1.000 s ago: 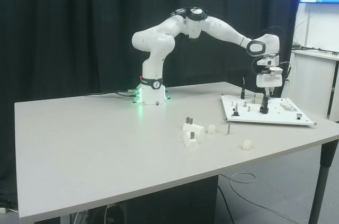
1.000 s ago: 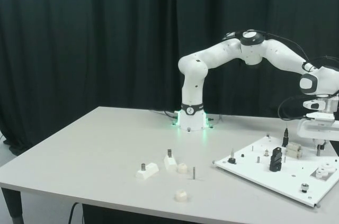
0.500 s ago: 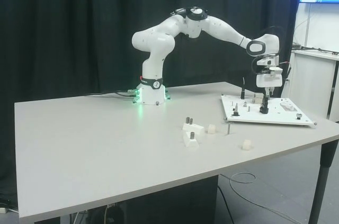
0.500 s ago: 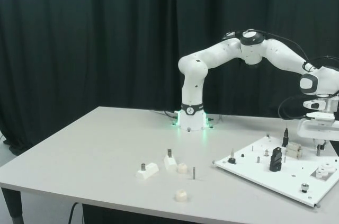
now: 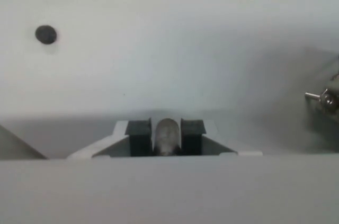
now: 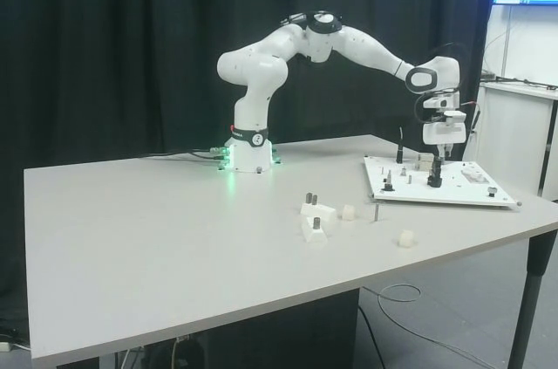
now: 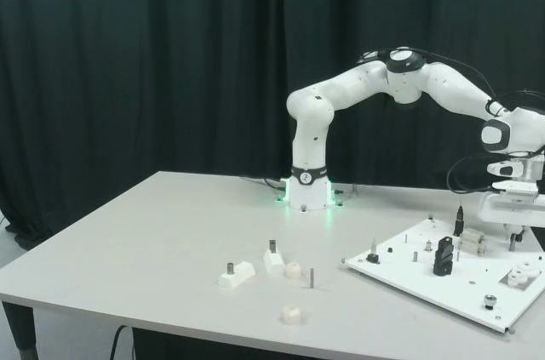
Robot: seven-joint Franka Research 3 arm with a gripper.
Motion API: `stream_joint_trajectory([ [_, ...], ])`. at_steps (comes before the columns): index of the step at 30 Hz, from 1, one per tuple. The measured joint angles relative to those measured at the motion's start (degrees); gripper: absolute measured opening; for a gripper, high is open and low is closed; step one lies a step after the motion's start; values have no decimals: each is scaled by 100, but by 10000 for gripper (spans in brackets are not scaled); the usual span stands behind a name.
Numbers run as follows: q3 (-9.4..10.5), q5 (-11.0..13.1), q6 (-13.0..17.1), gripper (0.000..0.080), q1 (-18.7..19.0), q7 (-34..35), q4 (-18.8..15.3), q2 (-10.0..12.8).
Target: Insert round peg 3.
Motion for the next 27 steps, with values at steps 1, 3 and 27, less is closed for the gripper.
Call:
stream_joint_trajectory([
  [1,9,-10,14,113,-5,0,-3,-9],
  [3,23,-18,31,113,-12,0,-9,-25],
  [27,49,-60,65,750,-70,45,-130,-112],
])
